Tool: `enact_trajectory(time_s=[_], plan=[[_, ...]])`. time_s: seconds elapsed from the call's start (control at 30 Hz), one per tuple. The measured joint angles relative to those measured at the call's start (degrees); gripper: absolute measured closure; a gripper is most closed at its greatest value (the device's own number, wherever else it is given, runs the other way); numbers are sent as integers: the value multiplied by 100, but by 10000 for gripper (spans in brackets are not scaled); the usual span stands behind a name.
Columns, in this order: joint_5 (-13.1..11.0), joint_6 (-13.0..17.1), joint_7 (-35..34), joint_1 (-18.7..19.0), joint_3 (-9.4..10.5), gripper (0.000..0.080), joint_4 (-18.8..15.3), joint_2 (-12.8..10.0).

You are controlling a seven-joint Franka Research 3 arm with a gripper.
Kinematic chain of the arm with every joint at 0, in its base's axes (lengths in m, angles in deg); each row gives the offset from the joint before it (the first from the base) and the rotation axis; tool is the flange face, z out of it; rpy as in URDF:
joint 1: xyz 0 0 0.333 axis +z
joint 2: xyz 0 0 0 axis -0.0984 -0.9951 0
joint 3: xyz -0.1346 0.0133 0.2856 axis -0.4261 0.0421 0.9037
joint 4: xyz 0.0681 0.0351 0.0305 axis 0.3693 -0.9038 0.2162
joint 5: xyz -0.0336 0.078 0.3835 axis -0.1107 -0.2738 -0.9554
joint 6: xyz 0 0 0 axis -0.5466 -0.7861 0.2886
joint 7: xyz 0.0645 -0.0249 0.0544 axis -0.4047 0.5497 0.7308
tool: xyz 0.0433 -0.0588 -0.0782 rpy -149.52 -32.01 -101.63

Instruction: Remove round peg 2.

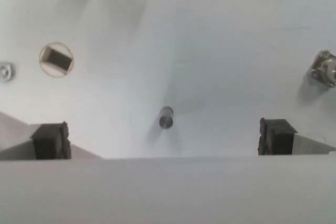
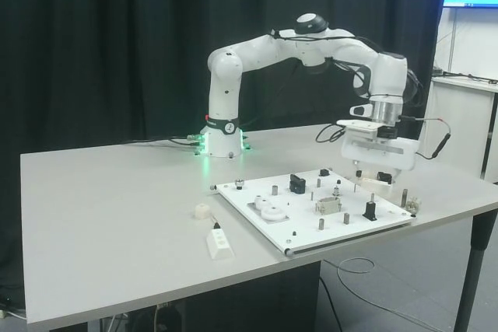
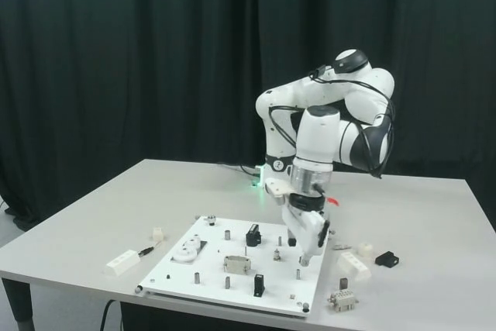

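Wrist view shows the gripper (image 1: 164, 139) with its two black fingertips (image 1: 51, 141) spread wide, nothing between them but the round peg (image 1: 166, 117), which stands upright in the white board (image 1: 210, 51) below, midway in the gap. I judge the step is the approach: next the arm must descend and close on the peg. Farther, at 10 o'clock from the peg, lies a round socket (image 1: 56, 59). No writing is readable.
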Motion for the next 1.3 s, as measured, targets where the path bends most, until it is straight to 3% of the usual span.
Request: enact_trajectory(time_s=[0.2,0.53,0.87,1.3], plan=[[-325,135,0,-13,68,3,-122,-69],[-557,242,0,-74,247,3,-93,-94],[-651,217,-92,-160,272,3,-46,-98],[-651,-96,-53,-422,355,3,213,-106]])
